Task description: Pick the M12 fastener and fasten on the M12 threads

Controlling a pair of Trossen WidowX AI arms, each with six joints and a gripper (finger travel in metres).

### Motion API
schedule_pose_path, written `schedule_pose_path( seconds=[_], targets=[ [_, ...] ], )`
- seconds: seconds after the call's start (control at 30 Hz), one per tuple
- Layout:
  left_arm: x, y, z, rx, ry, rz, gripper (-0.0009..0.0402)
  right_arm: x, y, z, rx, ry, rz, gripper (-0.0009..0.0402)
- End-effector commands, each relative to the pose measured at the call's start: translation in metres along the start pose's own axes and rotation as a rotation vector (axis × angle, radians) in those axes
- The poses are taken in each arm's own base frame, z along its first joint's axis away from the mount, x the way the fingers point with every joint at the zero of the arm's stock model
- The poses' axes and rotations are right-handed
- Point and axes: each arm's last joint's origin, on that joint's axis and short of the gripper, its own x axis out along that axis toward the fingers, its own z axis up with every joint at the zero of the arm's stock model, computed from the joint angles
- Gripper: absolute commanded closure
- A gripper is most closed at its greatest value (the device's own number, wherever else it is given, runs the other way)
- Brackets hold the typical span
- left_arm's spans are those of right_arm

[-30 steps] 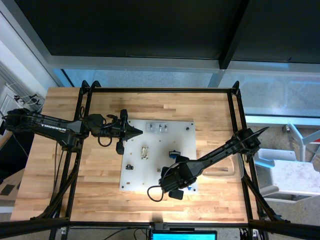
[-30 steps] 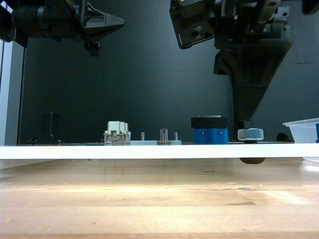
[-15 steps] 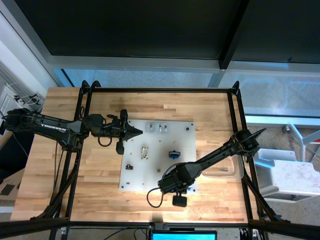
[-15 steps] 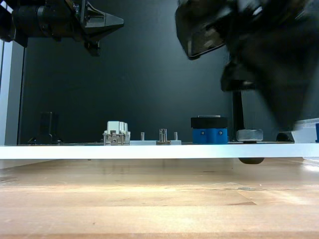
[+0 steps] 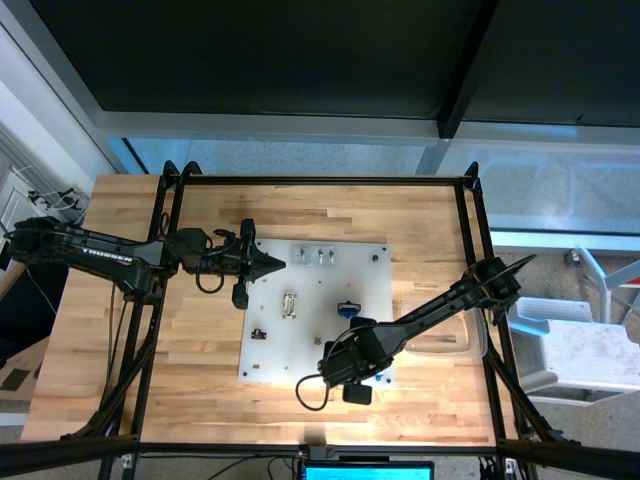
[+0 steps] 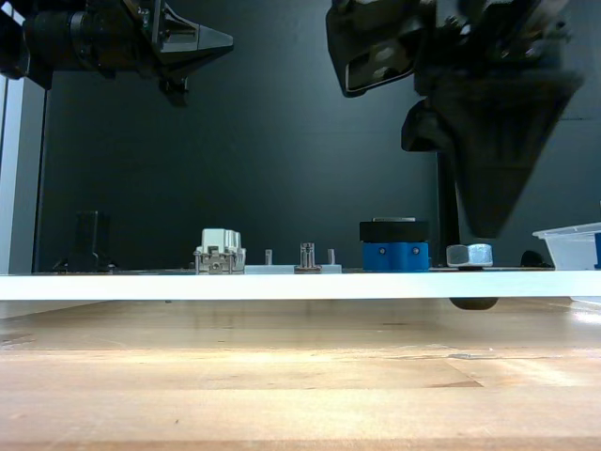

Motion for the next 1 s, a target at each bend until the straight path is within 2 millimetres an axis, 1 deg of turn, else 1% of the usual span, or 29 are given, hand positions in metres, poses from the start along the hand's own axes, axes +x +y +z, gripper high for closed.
schedule_pose_path(
  seconds=[0.03, 0.1, 0.27, 0.33, 0.43, 0.5, 0.7, 1.0],
  targets=[
    [0.000, 0.000, 0.000, 0.000, -0.001, 0.000, 0.0393, 0.004, -0.001, 0.001, 0.025, -0.024, -0.048, 0.0393],
    [0.000, 0.000, 0.000, 0.000, -0.001, 0.000, 0.0393, 0.009, 0.000, 0.002, 0.043, -0.024, -0.050, 0.0393],
    [0.000, 0.000, 0.000, 0.000, 0.000, 0.000, 0.0393, 0.011, 0.002, 0.004, 0.044, -0.025, -0.029, 0.0393],
    [0.000, 0.000, 0.000, 0.000, -0.001, 0.000, 0.0393, 0.011, 0.003, 0.003, 0.041, 0.015, 0.028, 0.0393],
    [0.000, 0.000, 0.000, 0.000, 0.000, 0.000, 0.0393, 0.008, 0.006, -0.001, 0.016, 0.117, 0.165, 0.0393],
    [0.000, 0.000, 0.000, 0.000, -0.001, 0.000, 0.0393, 0.007, 0.007, -0.003, 0.018, 0.152, 0.202, 0.0393],
    [0.000, 0.000, 0.000, 0.000, -0.001, 0.000, 0.0393, 0.003, 0.005, -0.003, 0.023, 0.136, 0.183, 0.0393],
    [0.000, 0.000, 0.000, 0.000, -0.001, 0.000, 0.0393, -0.003, 0.000, 0.002, 0.032, -0.026, -0.012, 0.0393]
  ],
)
